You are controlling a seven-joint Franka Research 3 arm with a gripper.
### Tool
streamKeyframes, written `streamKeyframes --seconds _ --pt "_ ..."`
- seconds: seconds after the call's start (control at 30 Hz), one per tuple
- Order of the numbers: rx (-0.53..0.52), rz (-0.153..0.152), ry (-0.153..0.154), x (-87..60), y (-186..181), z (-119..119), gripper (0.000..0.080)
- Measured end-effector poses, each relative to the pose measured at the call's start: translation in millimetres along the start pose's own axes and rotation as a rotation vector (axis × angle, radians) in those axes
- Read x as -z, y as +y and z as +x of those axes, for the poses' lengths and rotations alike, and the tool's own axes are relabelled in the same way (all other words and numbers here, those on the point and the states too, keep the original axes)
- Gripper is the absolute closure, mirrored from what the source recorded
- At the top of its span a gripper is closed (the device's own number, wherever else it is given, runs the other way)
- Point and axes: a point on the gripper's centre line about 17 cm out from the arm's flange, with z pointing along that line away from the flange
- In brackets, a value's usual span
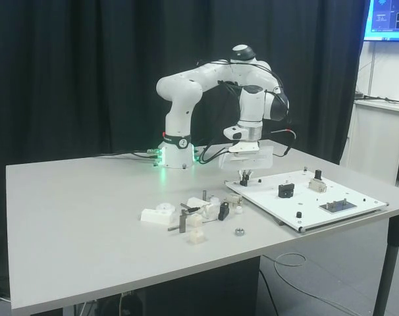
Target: Remove Ethernet.
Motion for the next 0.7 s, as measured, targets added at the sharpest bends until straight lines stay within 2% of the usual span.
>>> streamKeyframes --seconds 0.03,0.5,0.7 --pt "0.0 0.0 0.0 0.0 0.0 0.0 0.072" --pt "0.0 0.001 0.002 0.9 0.0 0.6 0.072" --pt "0.004 -0.003 0.005 7.1 0.4 1.7 0.072"
